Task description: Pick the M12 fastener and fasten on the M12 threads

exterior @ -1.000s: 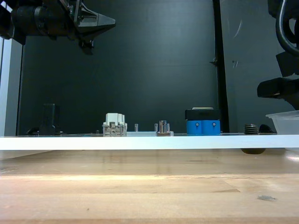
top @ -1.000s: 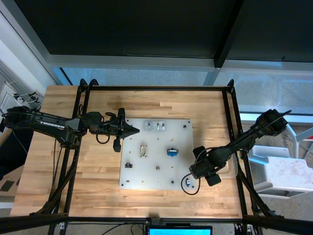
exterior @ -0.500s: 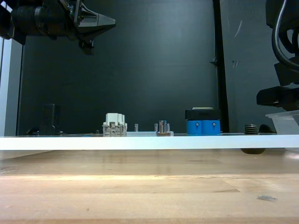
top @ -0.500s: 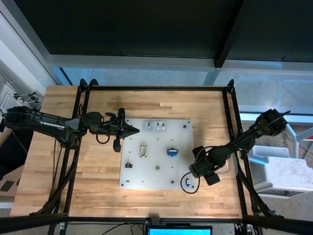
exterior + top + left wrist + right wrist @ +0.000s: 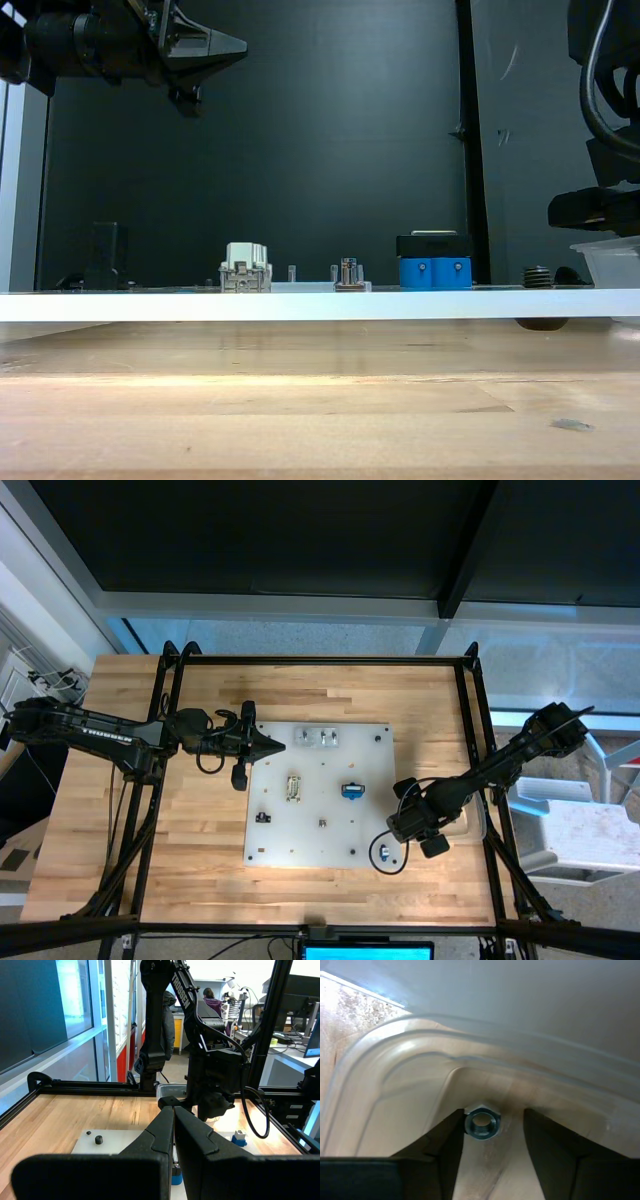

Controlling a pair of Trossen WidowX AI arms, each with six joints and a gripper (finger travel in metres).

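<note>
**Item:** M12 nut. Small silvery hexagon; judged light, rigid and slippery.
**Location:** floor of the clear tray, off the right edge of the board.
**Hold:** across opposite flats.
**Right gripper**: fingers spread astride the nut, one seemingly touching it, not clamped.
**Stud**: bare, ribs showing.
**Left gripper**: closed, raised at the board's far left.

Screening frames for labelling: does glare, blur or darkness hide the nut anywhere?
Right wrist view: nut sharp in the tray, inside the open right gripper; glare on its wall. High view: evenly lit, that gripper hides the nut; left gripper, shut, over the board's left edge. Low view: dark backdrop, nut unseen.
</note>
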